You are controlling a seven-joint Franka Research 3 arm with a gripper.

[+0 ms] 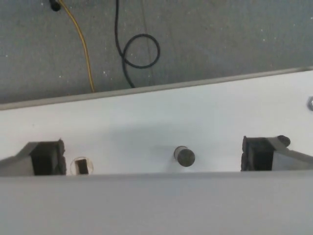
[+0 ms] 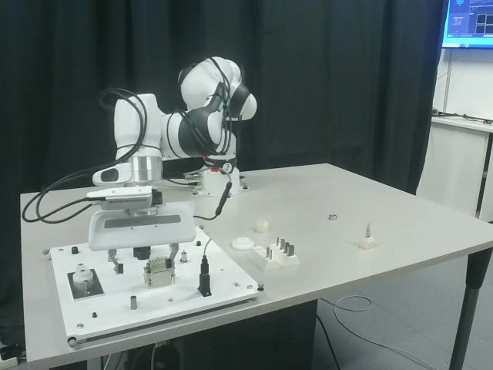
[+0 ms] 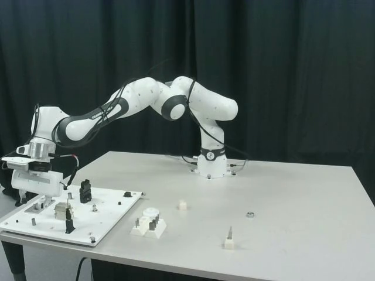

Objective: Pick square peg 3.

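A white peg holder (image 2: 276, 257) (image 3: 149, 226) stands near the table's middle front with several grey pegs (image 2: 282, 245) upright in it; I cannot tell which is square peg 3. My gripper (image 2: 149, 259) (image 3: 36, 200) hangs far from it, over the white board (image 2: 231, 287) at the table's left end. In the wrist view the gripper (image 1: 152, 155) is open, its fingers (image 1: 49, 157) wide apart with nothing held. Between them a short grey round pin (image 1: 184, 156) stands on the board, and a round socket (image 1: 81, 166) lies by one finger.
On the board stand a grey metal block (image 2: 157, 274), a black connector (image 2: 205, 281) and a white gear piece (image 2: 81, 278). On the table lie a white ring (image 2: 243, 244), a small white cylinder (image 2: 262, 226), a nut (image 2: 333, 217) and a lone peg on a white base (image 2: 368, 239). Cables (image 1: 139, 51) lie on the floor past the table edge.
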